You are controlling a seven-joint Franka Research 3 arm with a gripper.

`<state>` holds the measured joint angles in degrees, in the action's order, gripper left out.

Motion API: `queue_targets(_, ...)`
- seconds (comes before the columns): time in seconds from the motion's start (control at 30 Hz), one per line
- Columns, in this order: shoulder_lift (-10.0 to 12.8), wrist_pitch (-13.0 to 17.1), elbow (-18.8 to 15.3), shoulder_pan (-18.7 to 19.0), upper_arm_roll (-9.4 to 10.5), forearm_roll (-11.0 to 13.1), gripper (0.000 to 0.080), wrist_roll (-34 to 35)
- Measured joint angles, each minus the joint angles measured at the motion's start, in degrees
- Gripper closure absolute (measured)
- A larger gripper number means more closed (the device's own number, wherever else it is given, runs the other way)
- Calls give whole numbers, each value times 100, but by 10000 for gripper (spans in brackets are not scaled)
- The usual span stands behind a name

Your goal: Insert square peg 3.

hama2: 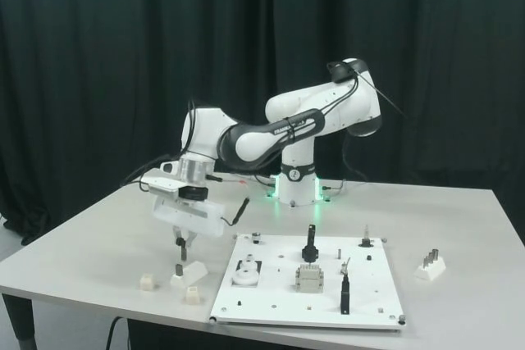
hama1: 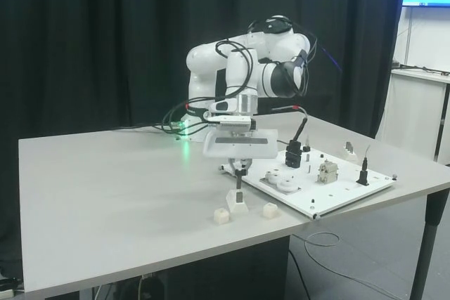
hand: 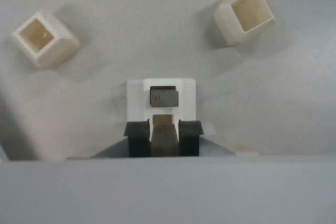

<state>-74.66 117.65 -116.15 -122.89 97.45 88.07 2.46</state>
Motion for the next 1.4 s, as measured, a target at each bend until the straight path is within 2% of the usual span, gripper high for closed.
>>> queue_targets(0.4, 22, -246, -8, 35, -194, -99, 692, 59)
queue_targets(1.4, 48, -264, 17, 80, -295, -107, 692, 452)
